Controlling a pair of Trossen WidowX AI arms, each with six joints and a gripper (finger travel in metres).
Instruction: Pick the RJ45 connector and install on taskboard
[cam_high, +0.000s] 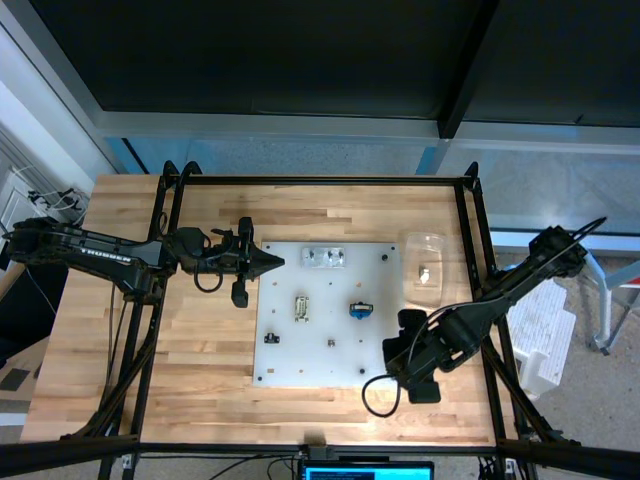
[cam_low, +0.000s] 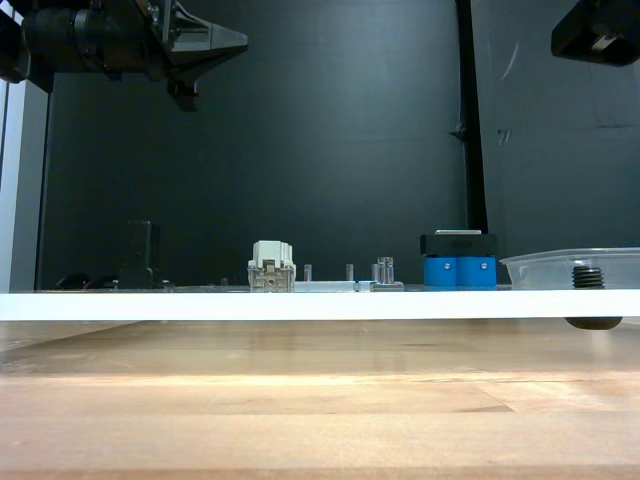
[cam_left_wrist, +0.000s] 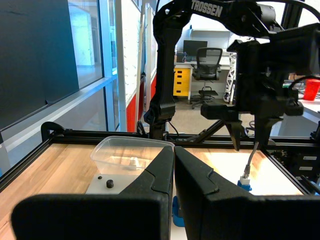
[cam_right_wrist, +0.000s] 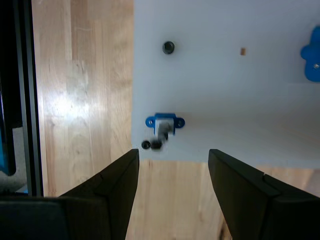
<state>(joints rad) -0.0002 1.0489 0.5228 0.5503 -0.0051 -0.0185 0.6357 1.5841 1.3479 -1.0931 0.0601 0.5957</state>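
RJ45 connector (cam_right_wrist: 163, 126) stands in a small blue fitting (cam_right_wrist: 178, 122) at the near right corner of the taskboard (cam_high: 300, 355).
Right hand (cam_right_wrist: 172, 151) hangs above it, fingers wide apart and empty. Left hand (cam_high: 278, 262) hovers high over the board's left edge, fingers close together and holding nothing. A clear tub (cam_high: 423, 268) sits by the board's far right corner on the table (cam_high: 200, 340).
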